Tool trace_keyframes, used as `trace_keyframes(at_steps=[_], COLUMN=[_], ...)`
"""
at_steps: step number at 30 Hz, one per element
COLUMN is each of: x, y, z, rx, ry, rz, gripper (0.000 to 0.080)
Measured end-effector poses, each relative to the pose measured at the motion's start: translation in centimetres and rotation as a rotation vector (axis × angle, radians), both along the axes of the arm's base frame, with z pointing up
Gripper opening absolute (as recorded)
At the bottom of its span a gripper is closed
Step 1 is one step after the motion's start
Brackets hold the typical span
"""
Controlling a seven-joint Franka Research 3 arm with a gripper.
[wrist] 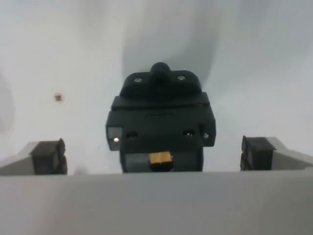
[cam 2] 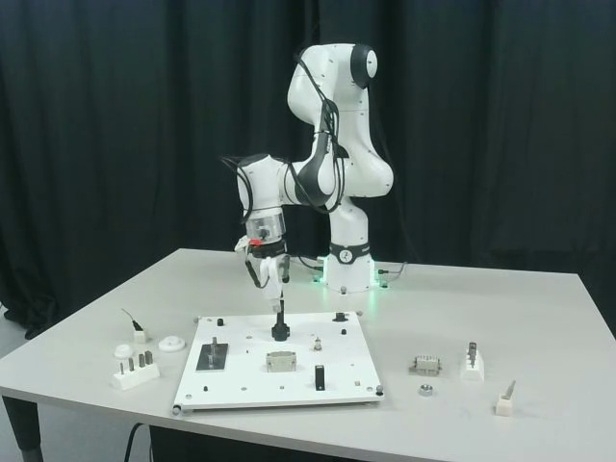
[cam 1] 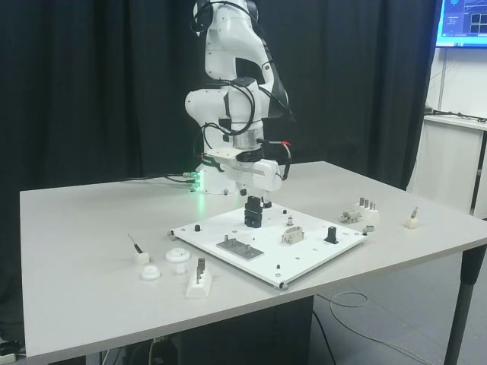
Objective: Pick USB.
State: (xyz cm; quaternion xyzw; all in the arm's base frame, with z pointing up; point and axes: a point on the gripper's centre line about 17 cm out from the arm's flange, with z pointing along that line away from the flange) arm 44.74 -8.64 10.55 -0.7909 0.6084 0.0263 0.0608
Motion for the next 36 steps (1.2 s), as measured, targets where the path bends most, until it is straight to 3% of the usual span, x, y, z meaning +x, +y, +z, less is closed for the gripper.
trace_keyframes(at_steps=[11,17,27,36], x=[0.1,0.1,0.7,1.4], y=[-0.8,-1.4,-2.9,-4.1], z=[1.9,2.9,5.0,6.2], rx=[-0.025,-0.058,-0.133,-0.163], ry=[-0.017,-0.021,-0.044,-0.070], rz=[0.027,0.071,0.256,0.407], gripper=[0.0799,0.0799,0.0800,0.0800])
